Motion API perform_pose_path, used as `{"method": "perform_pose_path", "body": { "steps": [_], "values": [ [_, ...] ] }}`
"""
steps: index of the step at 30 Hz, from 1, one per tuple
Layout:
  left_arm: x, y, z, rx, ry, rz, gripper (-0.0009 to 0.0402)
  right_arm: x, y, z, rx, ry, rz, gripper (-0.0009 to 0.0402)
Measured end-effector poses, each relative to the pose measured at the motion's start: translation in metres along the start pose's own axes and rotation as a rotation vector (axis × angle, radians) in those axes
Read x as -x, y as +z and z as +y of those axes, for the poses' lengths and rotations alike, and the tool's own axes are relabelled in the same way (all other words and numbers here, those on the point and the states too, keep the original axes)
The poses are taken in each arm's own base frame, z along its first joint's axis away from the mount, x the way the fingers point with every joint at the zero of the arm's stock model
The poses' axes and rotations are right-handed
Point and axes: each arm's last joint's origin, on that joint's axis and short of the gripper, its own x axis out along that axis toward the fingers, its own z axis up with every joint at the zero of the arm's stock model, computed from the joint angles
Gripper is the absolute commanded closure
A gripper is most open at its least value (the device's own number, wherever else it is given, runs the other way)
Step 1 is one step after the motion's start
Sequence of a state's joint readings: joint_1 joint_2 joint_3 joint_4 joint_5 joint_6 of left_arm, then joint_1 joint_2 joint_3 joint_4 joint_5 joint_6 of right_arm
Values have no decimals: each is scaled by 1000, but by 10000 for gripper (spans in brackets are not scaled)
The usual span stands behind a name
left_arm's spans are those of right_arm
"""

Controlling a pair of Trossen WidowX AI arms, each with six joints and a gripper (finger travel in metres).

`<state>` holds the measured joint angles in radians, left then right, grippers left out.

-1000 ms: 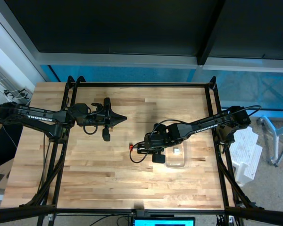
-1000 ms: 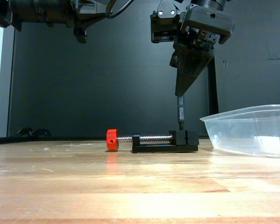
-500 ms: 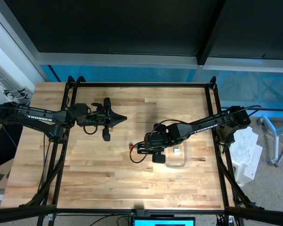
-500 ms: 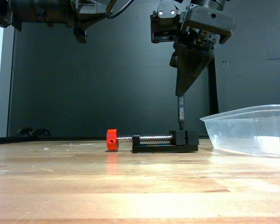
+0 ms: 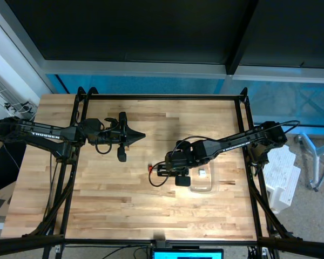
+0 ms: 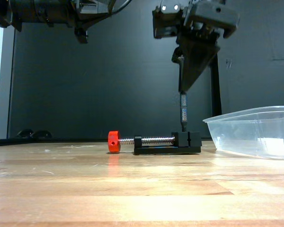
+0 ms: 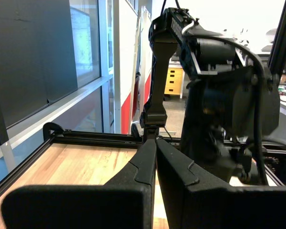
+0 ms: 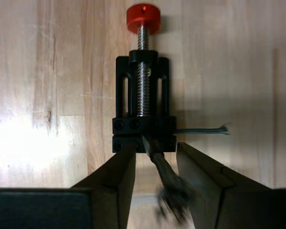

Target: Pick the usb-c connector and install on the hub

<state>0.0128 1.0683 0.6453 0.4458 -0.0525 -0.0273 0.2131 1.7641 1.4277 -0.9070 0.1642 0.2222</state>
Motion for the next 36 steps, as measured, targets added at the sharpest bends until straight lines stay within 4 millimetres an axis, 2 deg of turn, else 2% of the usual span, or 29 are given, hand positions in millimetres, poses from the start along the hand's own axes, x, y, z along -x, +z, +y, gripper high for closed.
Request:
{"method": "perform_pose_path", "body": {
  "steps": [10,21,26,30,36],
  "values": [
    [0,0,0,0,0,0,393,25,-8,-6,3,1,-7,219],
    [0,0,0,0,0,0,393,35,-11,-9,24,2,-15,222],
    [0,0,0,0,0,0,393,48,-14,-14,14,10,-67,222],
    [0,0,0,0,0,1,393,62,-24,-28,-20,10,-128,232],
    [0,0,0,0,0,0,393,79,-41,-47,-31,12,-292,275]
  ]
}}
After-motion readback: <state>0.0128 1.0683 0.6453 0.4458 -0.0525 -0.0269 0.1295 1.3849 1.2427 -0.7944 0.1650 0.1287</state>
